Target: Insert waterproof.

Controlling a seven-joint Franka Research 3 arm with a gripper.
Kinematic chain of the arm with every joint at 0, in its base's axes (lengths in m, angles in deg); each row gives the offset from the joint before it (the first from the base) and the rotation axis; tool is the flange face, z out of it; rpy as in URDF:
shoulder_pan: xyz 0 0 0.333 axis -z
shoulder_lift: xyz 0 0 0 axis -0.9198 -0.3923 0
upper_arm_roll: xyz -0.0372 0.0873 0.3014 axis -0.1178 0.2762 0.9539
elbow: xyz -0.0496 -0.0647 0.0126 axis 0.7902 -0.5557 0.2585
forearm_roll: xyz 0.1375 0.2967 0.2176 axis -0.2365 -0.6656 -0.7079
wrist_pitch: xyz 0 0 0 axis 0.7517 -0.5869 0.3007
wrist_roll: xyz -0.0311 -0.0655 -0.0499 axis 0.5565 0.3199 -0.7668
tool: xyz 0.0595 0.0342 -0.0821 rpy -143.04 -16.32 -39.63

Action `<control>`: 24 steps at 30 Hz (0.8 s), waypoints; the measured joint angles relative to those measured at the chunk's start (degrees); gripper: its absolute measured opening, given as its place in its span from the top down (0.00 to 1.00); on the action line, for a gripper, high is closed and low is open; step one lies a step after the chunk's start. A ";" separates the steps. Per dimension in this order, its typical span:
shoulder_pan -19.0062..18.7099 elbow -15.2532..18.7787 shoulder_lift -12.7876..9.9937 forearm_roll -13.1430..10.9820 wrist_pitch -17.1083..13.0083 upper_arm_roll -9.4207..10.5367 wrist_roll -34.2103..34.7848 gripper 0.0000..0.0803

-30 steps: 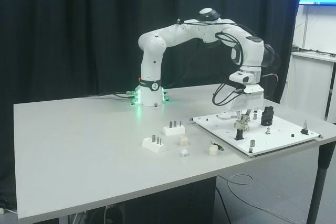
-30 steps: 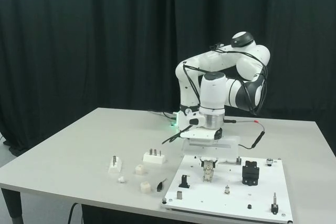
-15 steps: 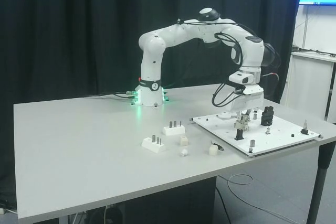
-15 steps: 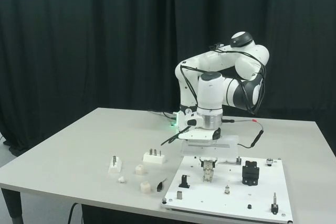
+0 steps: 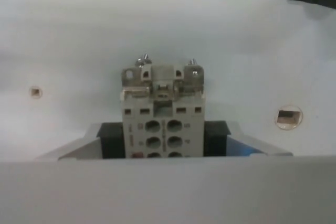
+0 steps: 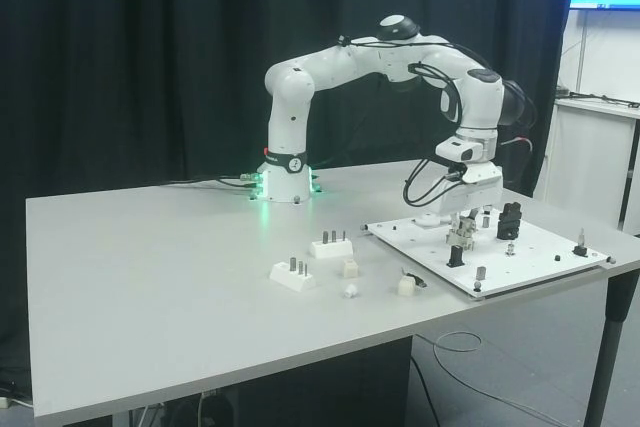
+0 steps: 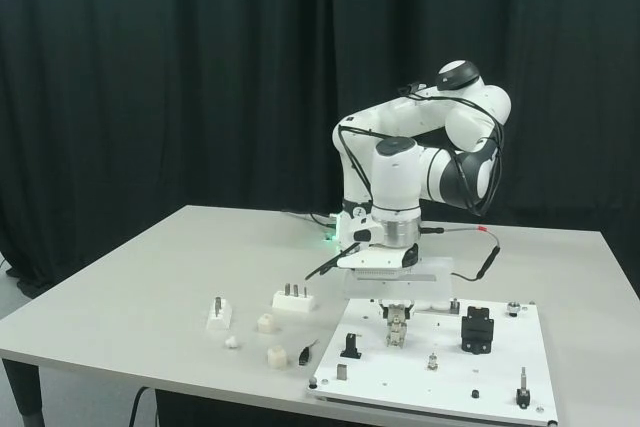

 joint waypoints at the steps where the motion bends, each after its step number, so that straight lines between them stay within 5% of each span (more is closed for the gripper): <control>1: 0.04 -0.04 0.00 0.00 0.19 -0.02 0.00 0.61; 24: -0.38 -0.08 -0.25 0.86 1.50 -0.19 -0.13 0.61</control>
